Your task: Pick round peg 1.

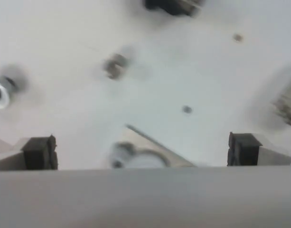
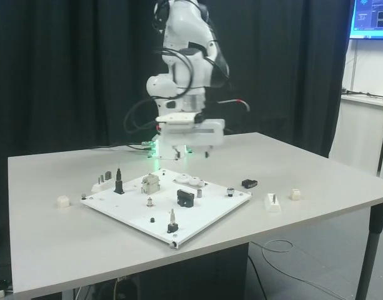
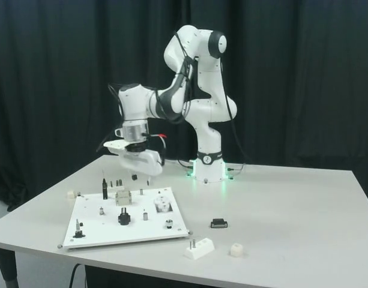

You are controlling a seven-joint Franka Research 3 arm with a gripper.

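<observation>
Several small grey round pegs stand on the white board (image 2: 210, 215) (image 3: 141, 231); which one is round peg 1 I cannot tell. One peg (image 2: 199, 192) (image 3: 145, 215) stands near the board's middle, and another (image 2: 230, 190) (image 3: 168, 224) sits by its edge. In the wrist view a blurred grey peg (image 1: 116, 65) shows on the board. My gripper (image 1: 140, 151) (image 2: 190, 152) (image 3: 141, 177) hangs open and holds nothing, well above the board's far side. Under it lies a white piece with round holes (image 1: 140, 154) (image 2: 190, 181).
On the board are a tall black peg (image 2: 119, 181) (image 3: 104, 187), a black knob (image 2: 185, 199) (image 3: 123, 218) and a grey block (image 2: 150, 183). On the table lie a black connector (image 2: 249, 184) (image 3: 218, 224), a white block with a pin (image 2: 273, 202) (image 3: 199, 247) and small white cubes (image 2: 295, 194) (image 2: 64, 201).
</observation>
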